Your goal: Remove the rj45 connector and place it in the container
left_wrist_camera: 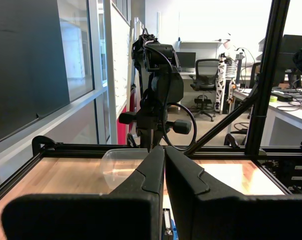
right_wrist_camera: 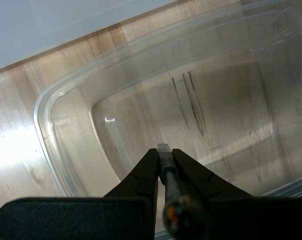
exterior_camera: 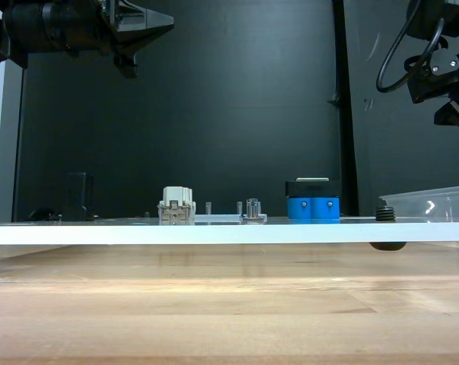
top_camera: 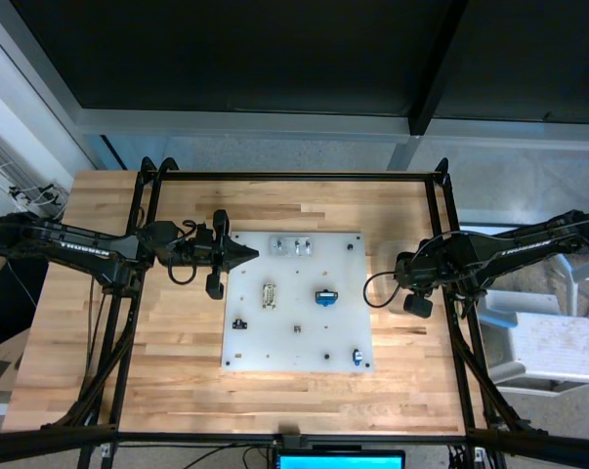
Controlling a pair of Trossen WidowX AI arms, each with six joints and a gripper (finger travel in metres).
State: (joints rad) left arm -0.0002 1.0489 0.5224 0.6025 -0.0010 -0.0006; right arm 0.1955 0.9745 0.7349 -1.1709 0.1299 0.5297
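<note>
Connector (right_wrist_camera: 164, 152), likely light and rigid, is pinched near its cable end in my right jaws above the tub (right_wrist_camera: 40, 112), right of the board (top_camera: 294, 342); left jaws clenched empty over its far-left edge.

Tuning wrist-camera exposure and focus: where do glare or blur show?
Right wrist view: the right gripper, shut on the rj45 connector over the container, is in focus, but the cable nearest the lens blurs and glare whitens the table beside it. Left wrist view: the shut left gripper, raised above the table, reads dark against a blown-out office.
</note>
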